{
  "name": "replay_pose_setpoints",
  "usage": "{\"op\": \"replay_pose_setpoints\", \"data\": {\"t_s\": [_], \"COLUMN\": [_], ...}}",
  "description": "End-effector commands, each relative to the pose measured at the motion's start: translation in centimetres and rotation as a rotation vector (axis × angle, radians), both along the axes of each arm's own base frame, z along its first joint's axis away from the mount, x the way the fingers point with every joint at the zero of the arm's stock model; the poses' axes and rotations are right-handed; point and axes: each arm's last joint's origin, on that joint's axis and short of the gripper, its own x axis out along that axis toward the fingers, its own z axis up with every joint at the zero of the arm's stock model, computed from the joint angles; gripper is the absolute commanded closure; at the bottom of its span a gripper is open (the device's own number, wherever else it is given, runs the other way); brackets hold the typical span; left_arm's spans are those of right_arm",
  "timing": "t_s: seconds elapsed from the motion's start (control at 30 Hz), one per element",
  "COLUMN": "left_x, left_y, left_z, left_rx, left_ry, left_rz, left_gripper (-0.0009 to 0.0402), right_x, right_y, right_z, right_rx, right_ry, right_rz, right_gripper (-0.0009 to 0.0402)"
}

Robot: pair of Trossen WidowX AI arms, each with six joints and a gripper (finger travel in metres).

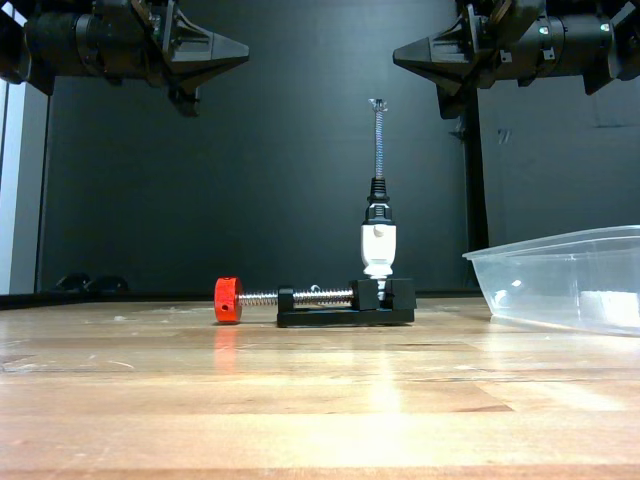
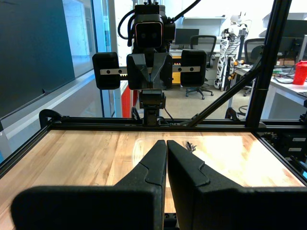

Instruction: Remove the power plug from the receptacle and place in the container

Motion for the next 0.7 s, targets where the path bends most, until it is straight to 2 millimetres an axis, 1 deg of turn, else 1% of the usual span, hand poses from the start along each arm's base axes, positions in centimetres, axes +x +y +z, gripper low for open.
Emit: {"op": "replay_pose_setpoints", "data": {"t_s": [0.03,0.43,0.5,0.57,0.7], "left_x": [0.0,0.0,0.0,0.0,0.0], "left_y": [0.01,0.0,0.01,0.0,0.0], "left_z": [0.0,0.0,0.0,0.0,0.0], "left_rx": [0.0,0.0,0.0,0.0,0.0], "left_ry": [0.0,0.0,0.0,0.0,0.0], "left_rz": [0.0,0.0,0.0,0.0,0.0], "left_gripper": [0.0393,0.0393,0.0393,0.0393,0.0393], "right_x": [0.01,0.01,0.01,0.02,0.2], "right_y": [0.0,0.02,0.17,0.28,0.41], "right_z": [-0.01,0.0,-0.22,-0.19,-0.26], "right_rx": [0.0,0.005,0.062,0.082,0.083], "right_ry": [0.0,0.0,0.022,0.026,0.139], "right_rz": [0.0,0.002,0.03,0.063,0.084], "right_gripper": [0.0393,0.0393,0.0393,0.0393,0.0393]}}
